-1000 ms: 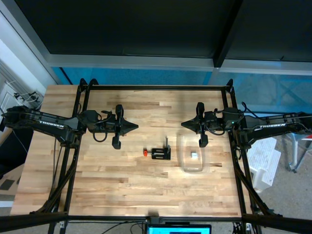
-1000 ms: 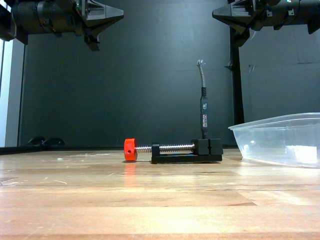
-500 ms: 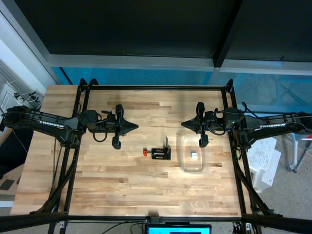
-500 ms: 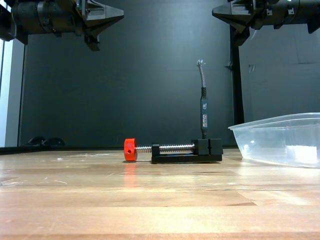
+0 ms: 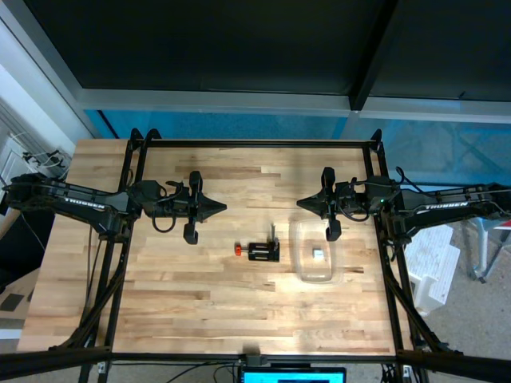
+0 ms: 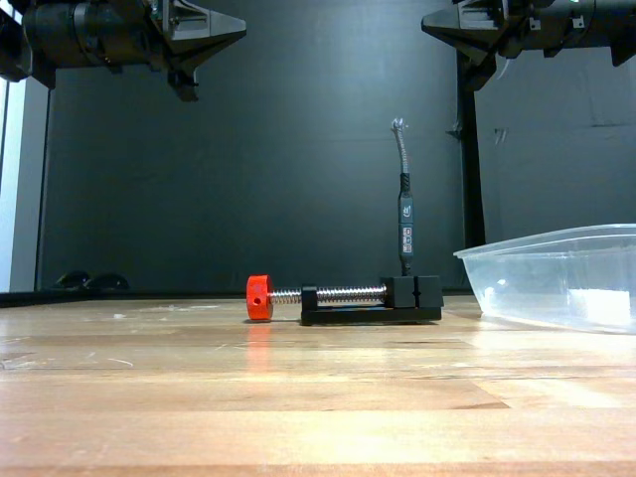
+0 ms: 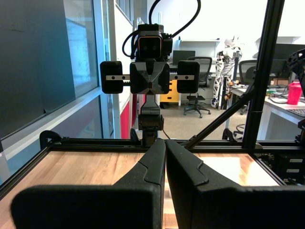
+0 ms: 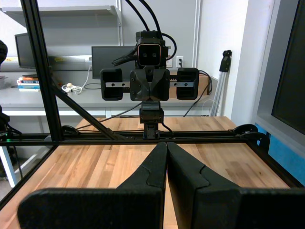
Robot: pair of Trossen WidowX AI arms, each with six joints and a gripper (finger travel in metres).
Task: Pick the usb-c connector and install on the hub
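Wooden table, and nothing had budged since a second ago. My left gripper and right gripper hung high over it, both clenched on nothing, tips facing each other. The black hub sat on the wood well below and between them, just beside the clear tray. The usb-c connector was too small for me to pick out.

Wooden table: hub (red knob at its left end) at frame centre; clear plastic tray just right, not touching.
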